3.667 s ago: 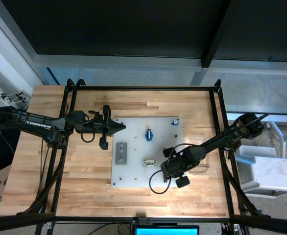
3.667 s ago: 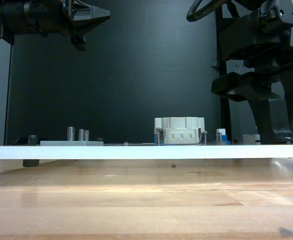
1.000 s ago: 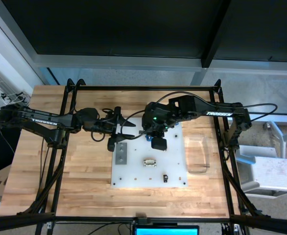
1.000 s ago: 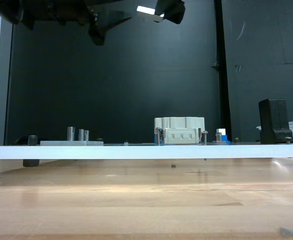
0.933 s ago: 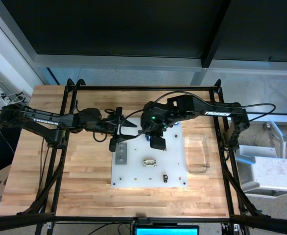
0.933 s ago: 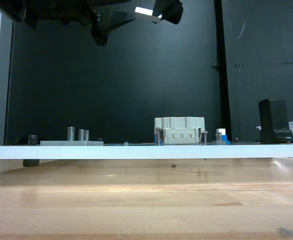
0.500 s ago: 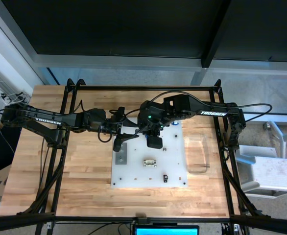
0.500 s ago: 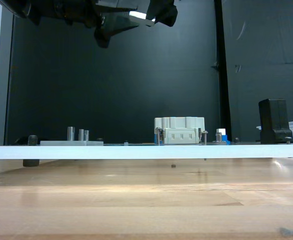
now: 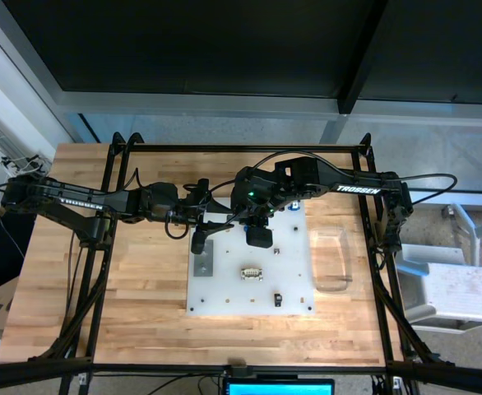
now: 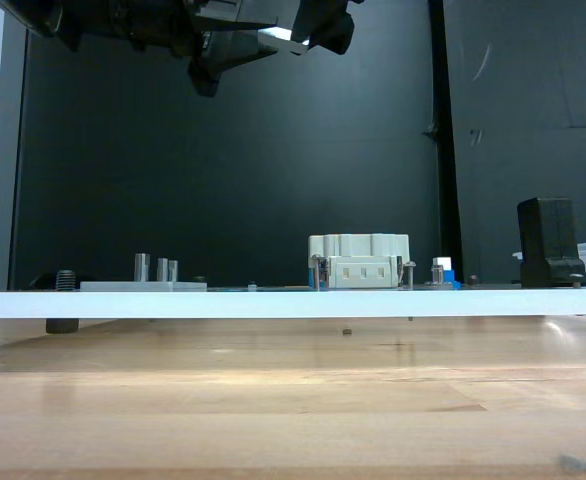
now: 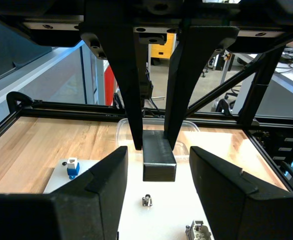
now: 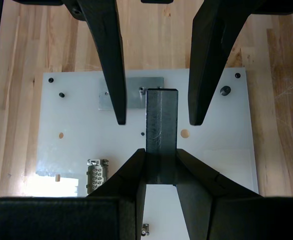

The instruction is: Pick the 16mm bar and place in it's hole on the taskboard

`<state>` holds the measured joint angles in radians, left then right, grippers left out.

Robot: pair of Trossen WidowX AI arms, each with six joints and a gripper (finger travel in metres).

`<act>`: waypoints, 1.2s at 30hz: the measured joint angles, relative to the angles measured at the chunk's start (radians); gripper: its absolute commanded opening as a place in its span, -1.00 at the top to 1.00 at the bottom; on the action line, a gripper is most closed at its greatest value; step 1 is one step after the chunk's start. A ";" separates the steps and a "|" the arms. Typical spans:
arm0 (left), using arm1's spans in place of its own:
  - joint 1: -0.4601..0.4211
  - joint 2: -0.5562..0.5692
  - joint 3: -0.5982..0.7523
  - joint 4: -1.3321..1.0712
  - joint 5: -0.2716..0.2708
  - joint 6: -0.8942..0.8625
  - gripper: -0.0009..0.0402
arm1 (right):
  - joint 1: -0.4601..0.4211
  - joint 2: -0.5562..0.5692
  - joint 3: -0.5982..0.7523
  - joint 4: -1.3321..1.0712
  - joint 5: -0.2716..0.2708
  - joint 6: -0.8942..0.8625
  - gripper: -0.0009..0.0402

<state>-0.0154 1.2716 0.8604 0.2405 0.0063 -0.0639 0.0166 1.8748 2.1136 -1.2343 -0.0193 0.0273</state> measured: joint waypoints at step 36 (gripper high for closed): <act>0.000 0.000 0.000 0.001 -0.008 0.019 0.82 | -0.002 -0.013 0.000 0.037 0.000 -0.037 0.12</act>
<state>-0.0154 1.2713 0.8600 0.2413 -0.0021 -0.0452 0.0143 1.8618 2.1132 -1.1969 -0.0193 -0.0097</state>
